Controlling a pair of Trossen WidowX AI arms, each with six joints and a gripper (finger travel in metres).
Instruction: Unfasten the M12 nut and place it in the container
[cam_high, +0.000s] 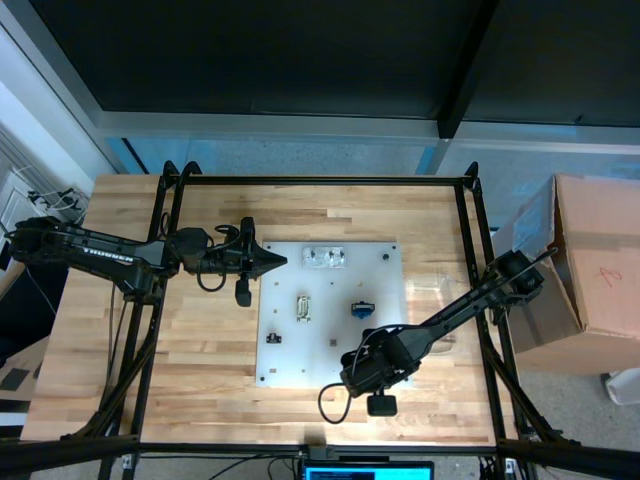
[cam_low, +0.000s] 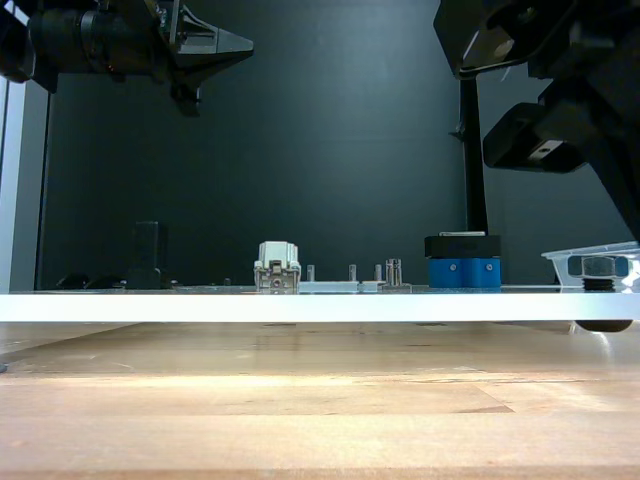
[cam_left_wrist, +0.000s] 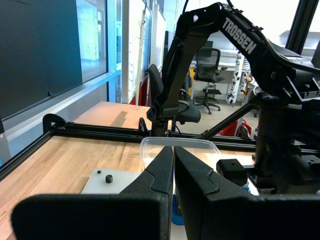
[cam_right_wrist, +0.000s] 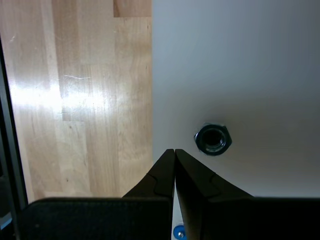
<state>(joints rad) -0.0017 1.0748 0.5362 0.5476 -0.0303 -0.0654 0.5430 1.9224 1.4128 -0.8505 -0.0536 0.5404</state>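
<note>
Board (cam_high: 300, 360) wht, nut (cam_low: 597, 266) silver, block (cam_low: 463, 272) blue, table (cam_high: 200, 350) pale wood-grain w/ darker planks.

The small silver hex nut (cam_low: 597, 266) sits upright on its stud (cam_low: 598, 284), on top of the black ribs that show just beneath it, near the white board's (cam_high: 330, 352) near right edge. The clear container (cam_high: 437, 288) lies just beside the board's right edge, apart from the nut. The right tool (cam_right_wrist: 174, 151), fingers pressed together, hangs near the nut without touching it. The left tool (cam_left_wrist: 173, 148), likewise closed, is well apart.
</note>
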